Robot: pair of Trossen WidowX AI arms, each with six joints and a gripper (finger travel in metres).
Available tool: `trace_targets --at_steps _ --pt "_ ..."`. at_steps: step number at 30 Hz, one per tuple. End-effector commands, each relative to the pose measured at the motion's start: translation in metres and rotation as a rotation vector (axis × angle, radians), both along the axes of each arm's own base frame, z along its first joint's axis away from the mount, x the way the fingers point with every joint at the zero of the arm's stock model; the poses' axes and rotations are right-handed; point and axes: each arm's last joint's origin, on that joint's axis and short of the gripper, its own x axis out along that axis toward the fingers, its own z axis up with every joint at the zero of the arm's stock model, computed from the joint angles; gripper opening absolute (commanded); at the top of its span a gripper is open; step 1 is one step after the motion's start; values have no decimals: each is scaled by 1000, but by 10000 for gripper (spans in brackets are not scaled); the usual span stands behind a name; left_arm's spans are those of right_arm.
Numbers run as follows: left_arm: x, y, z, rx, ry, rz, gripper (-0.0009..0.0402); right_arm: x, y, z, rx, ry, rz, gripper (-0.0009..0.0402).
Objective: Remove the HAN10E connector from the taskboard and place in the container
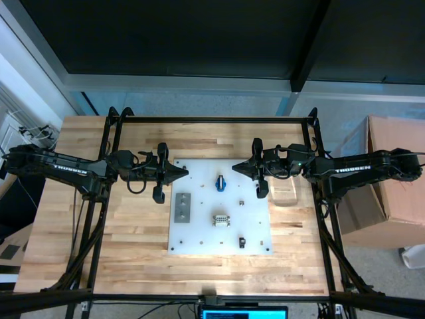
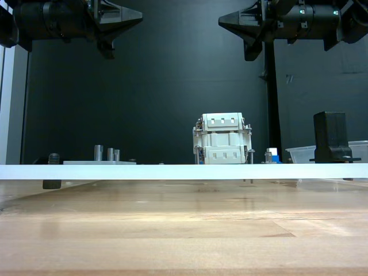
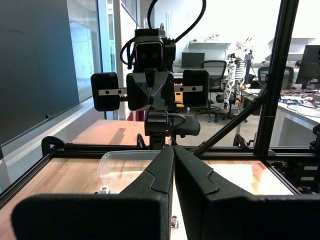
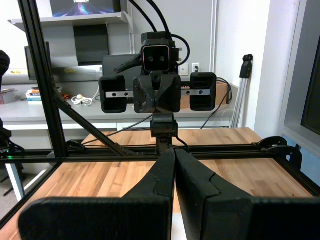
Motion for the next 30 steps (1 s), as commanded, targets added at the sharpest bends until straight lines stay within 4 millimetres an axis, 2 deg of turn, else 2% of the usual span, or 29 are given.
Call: trace_targets --at_steps 1,5,14,21,30 --pt "0 0 0 0 -1 0 0 1 0 3 1 -6 2 0" --pt "0 0 0 0 0 0 0 5 4 15 46 33 41 0" --pt "0 0 0 0 0 0 0 26 21 45 56 430 99 0" --pt "0 0 0 0 0 0 0 47 41 54 86 716 107 0" --pt "0 0 0 0 0 0 0 70 62 59 23 1031 37 0"
